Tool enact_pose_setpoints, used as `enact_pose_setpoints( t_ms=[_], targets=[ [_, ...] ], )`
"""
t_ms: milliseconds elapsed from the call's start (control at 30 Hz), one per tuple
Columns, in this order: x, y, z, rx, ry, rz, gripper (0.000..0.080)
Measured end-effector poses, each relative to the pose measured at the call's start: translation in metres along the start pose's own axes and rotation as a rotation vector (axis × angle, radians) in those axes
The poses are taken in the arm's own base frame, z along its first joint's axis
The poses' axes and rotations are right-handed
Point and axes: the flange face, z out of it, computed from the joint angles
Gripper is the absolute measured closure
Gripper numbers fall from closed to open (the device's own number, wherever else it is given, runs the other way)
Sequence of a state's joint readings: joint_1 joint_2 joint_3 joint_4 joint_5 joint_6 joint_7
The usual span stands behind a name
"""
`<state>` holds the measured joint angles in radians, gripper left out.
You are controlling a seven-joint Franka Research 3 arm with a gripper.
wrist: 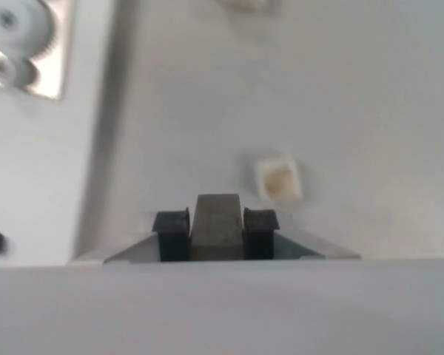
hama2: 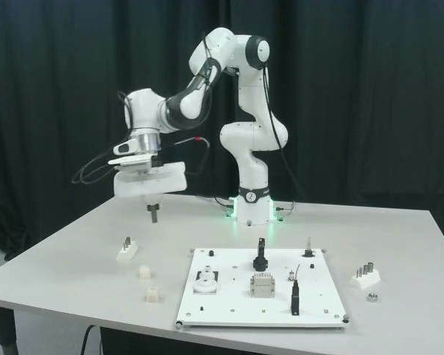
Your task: Insert square peg 4.
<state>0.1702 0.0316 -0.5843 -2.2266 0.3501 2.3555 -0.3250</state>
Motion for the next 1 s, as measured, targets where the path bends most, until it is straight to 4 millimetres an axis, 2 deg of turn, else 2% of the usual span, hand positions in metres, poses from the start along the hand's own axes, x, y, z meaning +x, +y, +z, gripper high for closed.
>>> enact_pose_setpoints(
  t_ms=[333, 733, 1000],
  targets=[
    [0.009, -0.100, 0.003, -0.007, -0.015, -0.123, 0.0652],
    [0.002, -0.227, 0.010, -0.025, -0.016, -0.322, 0.0652],
    [0.001, -0.307, 0.022, -0.031, -0.006, -0.468, 0.0652]
  ],
)
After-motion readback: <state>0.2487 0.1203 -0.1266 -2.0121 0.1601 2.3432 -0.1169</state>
